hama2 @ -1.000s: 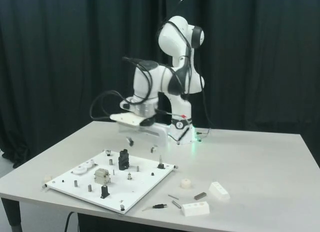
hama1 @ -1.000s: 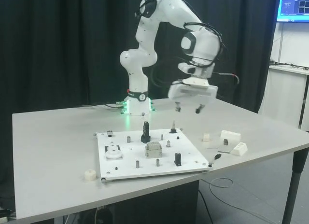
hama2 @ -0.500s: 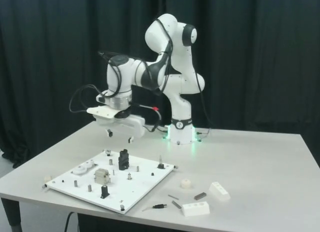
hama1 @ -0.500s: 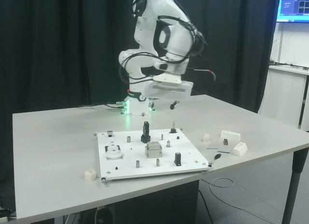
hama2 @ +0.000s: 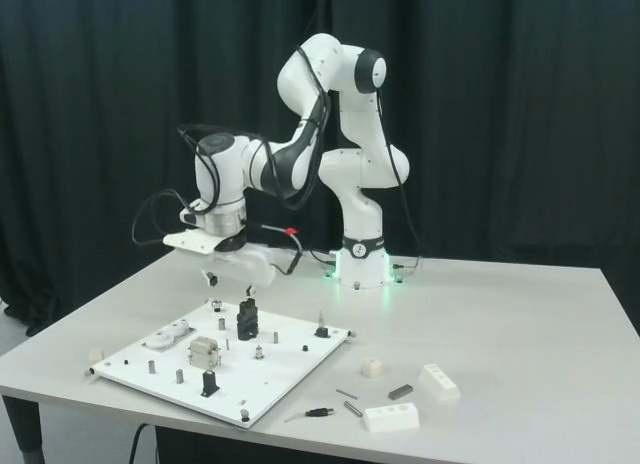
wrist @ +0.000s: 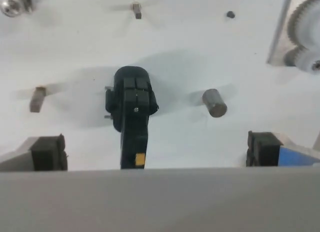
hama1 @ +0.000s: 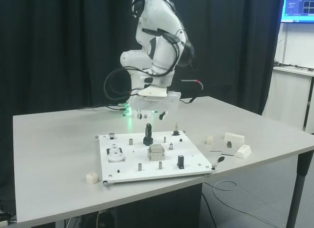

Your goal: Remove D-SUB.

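Observation:
The D-SUB (hama1: 147, 134) is a black connector standing upright on the white board (hama1: 192, 150), near its middle towards the back. The second room view shows the D-SUB (hama2: 247, 320) on the board (hama2: 292, 370) too. My gripper (hama1: 153, 115) hangs open a short way above it, touching nothing. In the second room view the gripper (hama2: 231, 283) sits just over the connector's top. In the wrist view the D-SUB (wrist: 131, 108) lies between the two black fingertips (wrist: 48, 152), and the gripper (wrist: 155, 151) holds nothing.
On the board stand a grey metal block (hama1: 156, 152), a small black connector (hama1: 180, 161), a white gear (hama1: 115, 155) and several pegs. To the right on the table lie two white blocks (hama1: 234, 138), a small white piece (hama1: 209, 139) and a black plug (hama1: 220, 159). A white part (hama1: 91, 177) sits left of the board.
The arm has swung from over the table's right side to above the board and come down over the D-SUB. Nothing on the board or table moved.

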You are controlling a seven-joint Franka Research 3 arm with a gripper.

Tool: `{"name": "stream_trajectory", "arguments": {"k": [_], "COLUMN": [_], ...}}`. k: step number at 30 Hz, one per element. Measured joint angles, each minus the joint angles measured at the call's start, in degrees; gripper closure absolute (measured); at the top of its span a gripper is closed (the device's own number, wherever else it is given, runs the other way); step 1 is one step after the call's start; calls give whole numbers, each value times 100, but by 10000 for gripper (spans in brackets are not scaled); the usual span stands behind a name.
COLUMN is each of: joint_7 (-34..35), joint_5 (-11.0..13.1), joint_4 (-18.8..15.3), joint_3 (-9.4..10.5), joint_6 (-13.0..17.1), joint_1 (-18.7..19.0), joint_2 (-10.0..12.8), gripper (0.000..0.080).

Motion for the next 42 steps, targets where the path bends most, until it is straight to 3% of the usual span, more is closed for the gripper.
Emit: {"name": "stream_trajectory", "arguments": {"k": [9, 16, 40, 41, 42], "joint_7": [-188, -269, -308, -308, -308], "joint_5": [131, 212, 267, 267, 267], "joint_4": [-542, -785, -954, -957, -960], "joint_3": [-1, 0, 44, 44, 44], "joint_6": [620, 929, 1014, 1014, 1014], "joint_1": [-92, -97, -80, -80, -80], "joint_2": [42, 90, 120, 120, 121], "gripper": [3, 3, 3, 280, 280]}}
